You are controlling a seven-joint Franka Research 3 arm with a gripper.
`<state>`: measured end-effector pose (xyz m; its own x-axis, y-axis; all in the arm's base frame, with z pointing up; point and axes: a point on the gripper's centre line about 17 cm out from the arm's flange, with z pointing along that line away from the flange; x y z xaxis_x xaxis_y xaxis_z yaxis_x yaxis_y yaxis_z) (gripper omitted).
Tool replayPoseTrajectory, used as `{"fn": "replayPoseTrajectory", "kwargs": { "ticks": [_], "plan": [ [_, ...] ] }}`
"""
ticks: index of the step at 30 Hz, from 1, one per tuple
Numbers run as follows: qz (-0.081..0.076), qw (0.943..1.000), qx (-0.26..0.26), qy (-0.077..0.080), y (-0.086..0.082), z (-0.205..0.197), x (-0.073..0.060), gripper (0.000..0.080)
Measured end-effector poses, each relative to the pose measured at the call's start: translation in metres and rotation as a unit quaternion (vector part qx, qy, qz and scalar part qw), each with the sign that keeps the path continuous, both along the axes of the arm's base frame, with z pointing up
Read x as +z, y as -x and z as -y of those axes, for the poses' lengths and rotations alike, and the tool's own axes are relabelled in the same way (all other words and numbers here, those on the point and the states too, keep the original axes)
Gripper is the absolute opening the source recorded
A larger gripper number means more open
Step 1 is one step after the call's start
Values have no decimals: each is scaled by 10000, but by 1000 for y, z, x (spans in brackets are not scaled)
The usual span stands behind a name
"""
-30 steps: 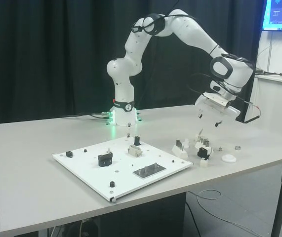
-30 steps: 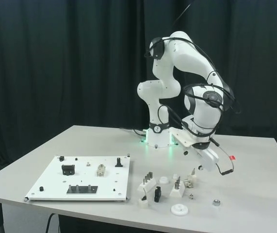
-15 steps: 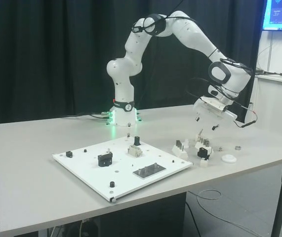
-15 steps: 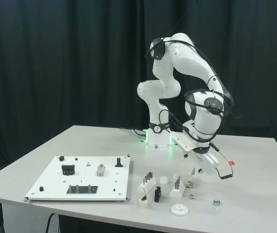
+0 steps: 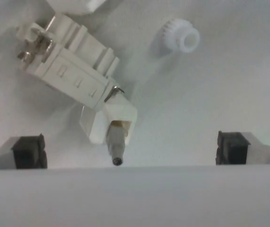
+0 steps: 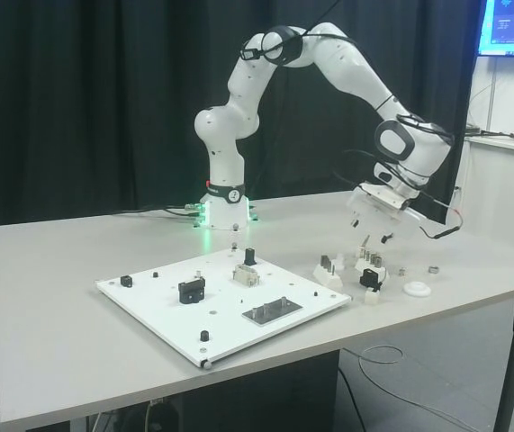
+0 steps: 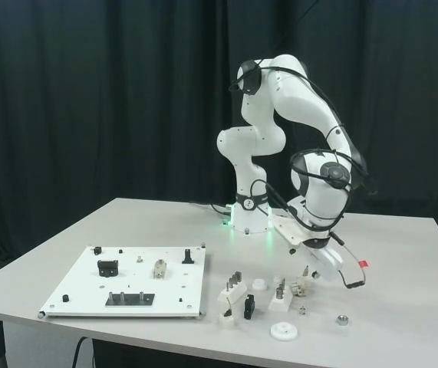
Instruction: Pick Ethernet.
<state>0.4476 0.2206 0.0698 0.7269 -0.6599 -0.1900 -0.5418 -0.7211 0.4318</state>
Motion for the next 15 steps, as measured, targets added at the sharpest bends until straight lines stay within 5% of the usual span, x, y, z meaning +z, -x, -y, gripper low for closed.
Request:
{"fn": "replayPoseTrajectory", "kwargs": {
  "ticks": [15],
  "plan": [
    [-8,10000,25,-10,8,1,-12,800]
  ]
}}
